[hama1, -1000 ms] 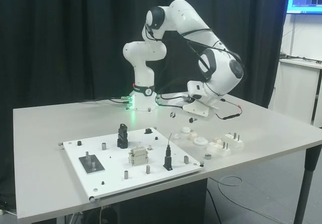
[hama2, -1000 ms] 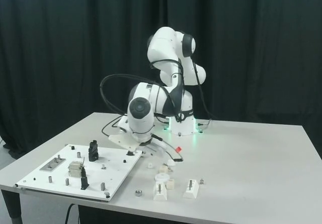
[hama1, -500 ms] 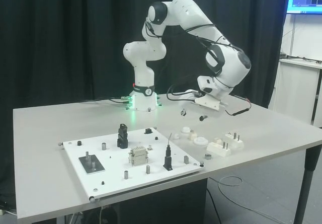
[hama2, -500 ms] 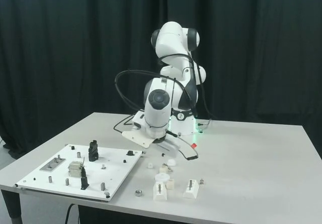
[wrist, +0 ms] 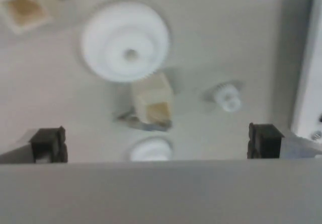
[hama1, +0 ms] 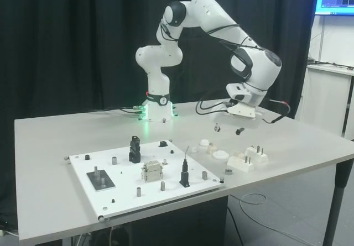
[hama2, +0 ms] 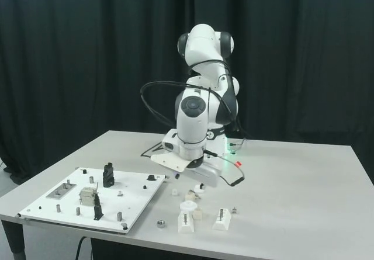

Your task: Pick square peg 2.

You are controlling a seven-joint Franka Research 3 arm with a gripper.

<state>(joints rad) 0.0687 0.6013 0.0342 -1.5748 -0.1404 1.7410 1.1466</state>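
In the wrist view a small square peg (wrist: 152, 103) with a hollow end lies on the grey table, resting on a thin grey metal piece. It sits between my black fingertips (wrist: 48, 144), close to a large white gear (wrist: 126, 48). A second square peg (wrist: 25, 5) lies farther off, past the gear. My gripper (wrist: 156, 143) is open and holds nothing. It hangs a little above the cluster of loose white parts beside the board, as the first room view (hama1: 228, 129) and the second room view (hama2: 188, 182) show.
A small white gear (wrist: 226, 97) and a round white part (wrist: 151, 148) lie near the peg. The white assembly board (hama1: 127, 193) carries black and grey fittings. Two white holders with pins (hama1: 250, 157) and a grey nut (hama1: 228, 172) sit near the table's front edge.
The arm has swung away from the board's far corner to above the loose white parts, rising slightly. The gripper stayed open and took hold of nothing.
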